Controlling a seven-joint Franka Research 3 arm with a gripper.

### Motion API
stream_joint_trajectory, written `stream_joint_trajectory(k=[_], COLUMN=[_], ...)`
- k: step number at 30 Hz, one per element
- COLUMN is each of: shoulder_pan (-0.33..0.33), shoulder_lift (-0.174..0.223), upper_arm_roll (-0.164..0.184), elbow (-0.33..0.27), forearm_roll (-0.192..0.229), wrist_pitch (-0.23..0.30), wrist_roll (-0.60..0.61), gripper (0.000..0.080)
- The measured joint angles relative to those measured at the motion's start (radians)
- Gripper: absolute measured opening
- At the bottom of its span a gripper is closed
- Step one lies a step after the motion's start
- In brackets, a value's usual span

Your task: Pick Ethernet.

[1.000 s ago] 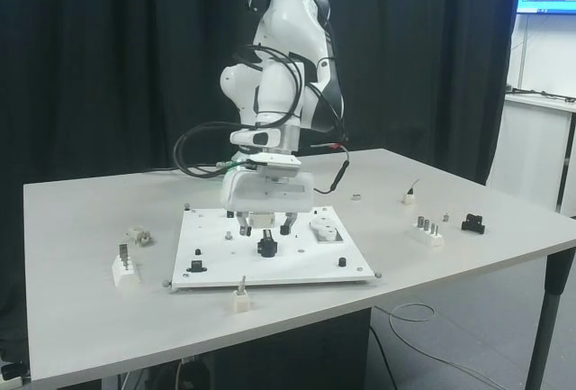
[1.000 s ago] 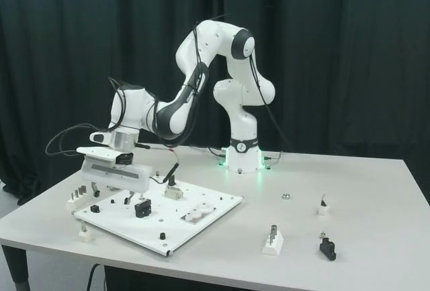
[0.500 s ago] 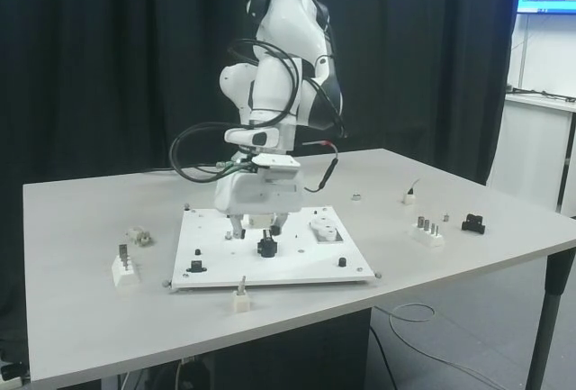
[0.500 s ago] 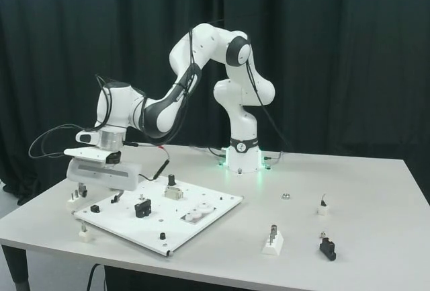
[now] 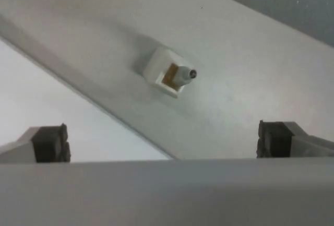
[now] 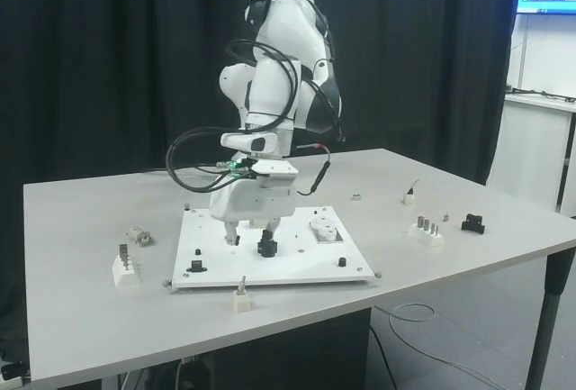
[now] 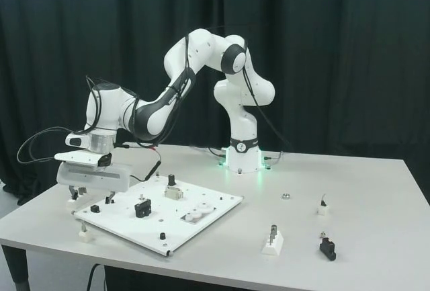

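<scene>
A small grey and white connector part (image 6: pixel 137 236), which may be the Ethernet piece, lies on the grey table left of the white board (image 6: pixel 297 259). I cannot make it out in the second room view. My gripper (image 6: pixel 249 231) (image 7: pixel 91 195) hangs low over the board's left part, some way right of that connector. It is open with nothing between the fingers. In the wrist view the gripper (image 5: pixel 163 141) has its fingertips (image 5: pixel 49 142) far apart. Ahead of them a small white block with one upright pin (image 5: pixel 172 73) (image 6: pixel 240 296) stands on the table, just off the board's edge.
Black parts (image 6: pixel 265 246) (image 6: pixel 196 267) stand on the board. A white block with grey pins (image 6: pixel 126 268) sits left of it. On the table's right side are another pin block (image 6: pixel 428 231), a black piece (image 6: pixel 472 222) and a small white piece (image 6: pixel 409 195).
The arm has swung the gripper from over the board's middle toward its left edge, closer to the connector part. The fingers have stayed open and empty.
</scene>
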Motion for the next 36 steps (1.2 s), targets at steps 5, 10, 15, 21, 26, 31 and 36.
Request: stream_joint_trajectory(k=[5,10,15,21,26,31,36], shoulder_pan=[-0.020,-0.047,-0.071,-0.086,-0.089,-0.090,-0.090], shoulder_lift=[0.021,0.041,0.058,0.076,0.086,0.095,0.110], upper_arm_roll=[0.017,0.039,0.059,0.065,0.065,0.065,0.065], elbow=[0.036,0.067,0.094,0.118,0.127,0.134,0.144], forearm_roll=[0.001,0.004,0.007,0.025,0.028,0.028,0.028], wrist_pitch=[-0.016,-0.018,-0.018,-0.018,-0.018,-0.018,-0.018], wrist_roll=[0.008,0.100,0.172,0.247,0.308,0.333,0.341], gripper=[0.0800,0.0800,0.0800,0.0800,0.0800,0.0800,0.0800])
